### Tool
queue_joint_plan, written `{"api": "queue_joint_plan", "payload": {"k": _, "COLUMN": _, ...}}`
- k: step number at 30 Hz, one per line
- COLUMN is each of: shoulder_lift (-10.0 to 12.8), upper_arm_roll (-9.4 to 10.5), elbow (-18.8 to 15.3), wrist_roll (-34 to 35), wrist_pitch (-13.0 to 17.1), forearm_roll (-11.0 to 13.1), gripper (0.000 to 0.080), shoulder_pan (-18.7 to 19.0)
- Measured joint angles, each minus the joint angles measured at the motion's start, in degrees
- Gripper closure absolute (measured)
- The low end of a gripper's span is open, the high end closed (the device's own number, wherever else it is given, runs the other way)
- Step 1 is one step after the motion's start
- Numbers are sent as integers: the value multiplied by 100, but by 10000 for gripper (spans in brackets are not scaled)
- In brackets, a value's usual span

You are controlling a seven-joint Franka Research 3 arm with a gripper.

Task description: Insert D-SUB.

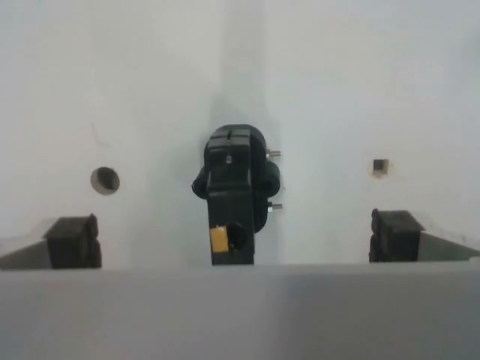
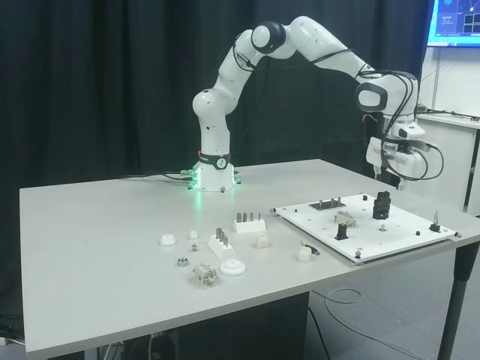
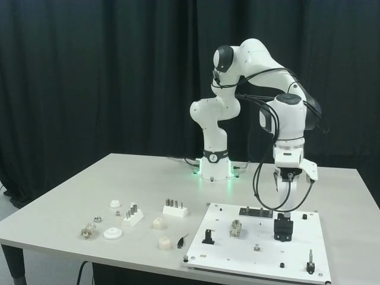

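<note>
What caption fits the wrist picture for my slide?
Wrist view: open pincer hovers above a black fixture standing on the white board.

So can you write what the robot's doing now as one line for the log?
tool: open, empty | above black plug | plug: upright on white board

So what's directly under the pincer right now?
Below the open pincer stands a black upright plug-like block on the white board. What lies beneath that block, where it meets the board, is covered from view.
</note>
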Motion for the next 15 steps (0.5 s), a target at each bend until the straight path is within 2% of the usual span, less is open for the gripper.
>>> {"api": "queue_joint_plan", "payload": {"k": 15, "shoulder_lift": 0, "upper_arm_roll": -56, "elbow": 67, "wrist_roll": 3, "wrist_pitch": -61, "forearm_roll": 0, "gripper": 3, "shoulder_pan": 0}}
